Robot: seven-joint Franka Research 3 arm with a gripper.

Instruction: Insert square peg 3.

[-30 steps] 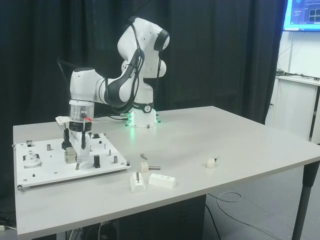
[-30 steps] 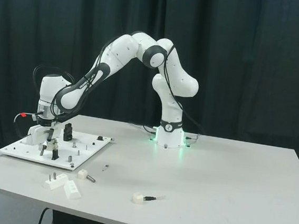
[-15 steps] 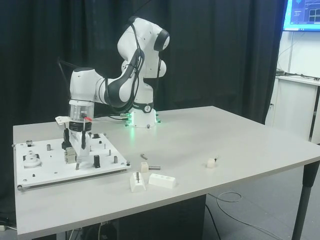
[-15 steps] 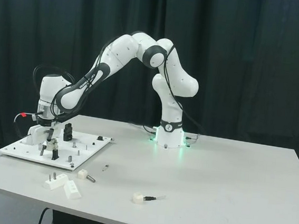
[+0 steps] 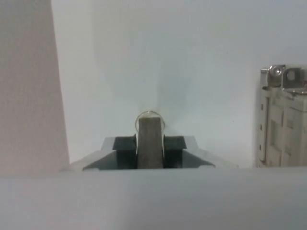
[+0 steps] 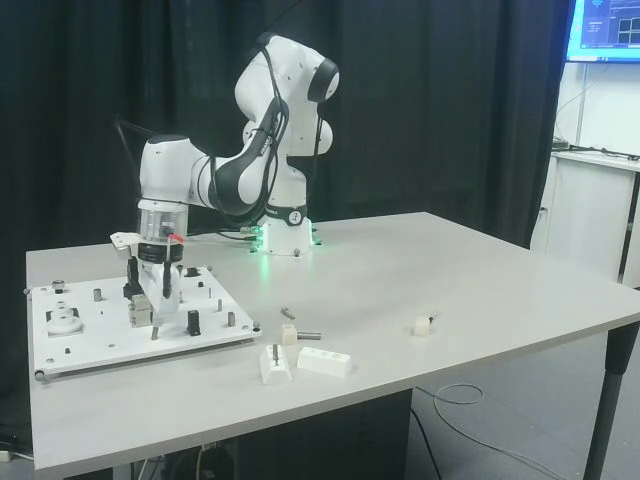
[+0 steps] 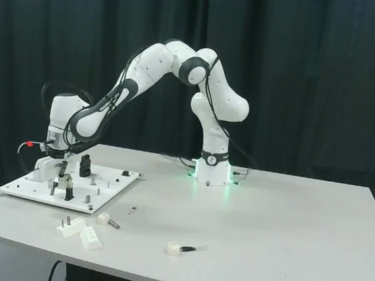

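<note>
Nothing has moved since the earlier frames | gripper (image 6: 156, 308) low over the white board (image 6: 100, 335) at left of the frame | fingers clenched on the square peg (image 5: 149, 141), seemingly at a hole | white blocks (image 6: 303, 362) on the grey table (image 6: 420, 280).

Loose parts on the grey table (image 6: 480, 270)

Two white blocks (image 6: 308, 361) lie side by side near the front edge, a small white cube (image 6: 288, 334) just behind them, and another small white piece (image 6: 422, 324) well apart.
</note>
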